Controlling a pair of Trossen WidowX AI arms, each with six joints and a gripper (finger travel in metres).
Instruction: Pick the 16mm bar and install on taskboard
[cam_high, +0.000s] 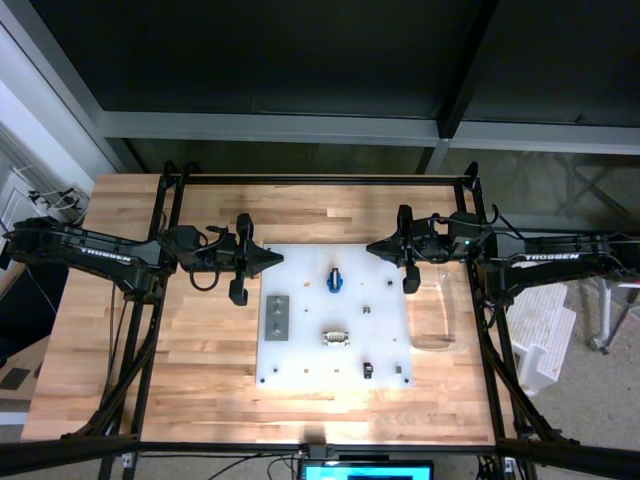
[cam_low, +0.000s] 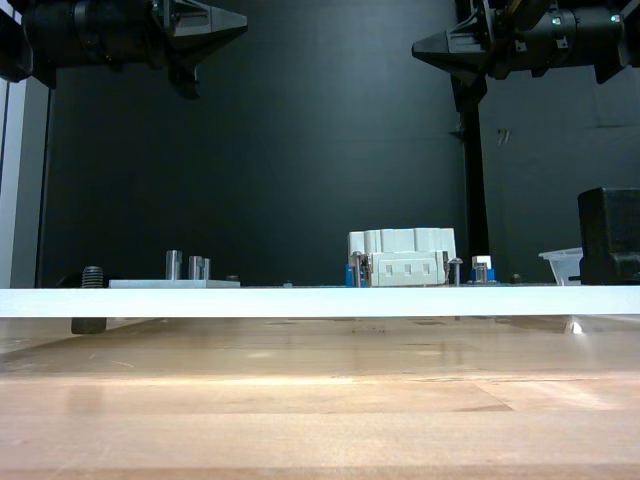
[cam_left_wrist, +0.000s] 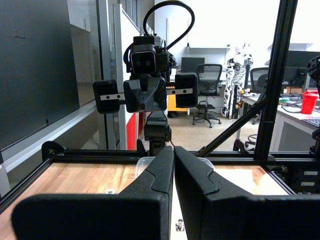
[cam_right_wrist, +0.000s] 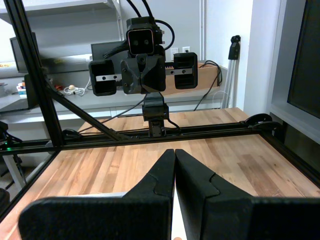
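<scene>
The white task board (cam_high: 300, 355) lies mid-table. On its left part a grey plate (cam_high: 276, 318) carries short upright metal pegs (cam_low: 173, 264); which of them is the 16mm bar I cannot tell, and no loose bar shows. My left gripper (cam_high: 278, 257) hovers high over the board's far left corner, shut and holding nothing, its fingers (cam_left_wrist: 160, 165) pressed together. Opposite it, my right gripper (cam_high: 370, 247) hangs over the far right part of the board, also shut with nothing in it, fingers (cam_right_wrist: 162, 167) touching. In the low view the left gripper (cam_low: 243, 20) and the right gripper (cam_low: 415, 45) both stay well above the board.
A blue part (cam_high: 334, 279), a white connector (cam_low: 400, 256) and a small black block (cam_high: 368, 369) sit on the board. A clear plastic bin (cam_high: 440, 310) stands just right of it. Black frame rails (cam_high: 320, 180) border the wooden table.
</scene>
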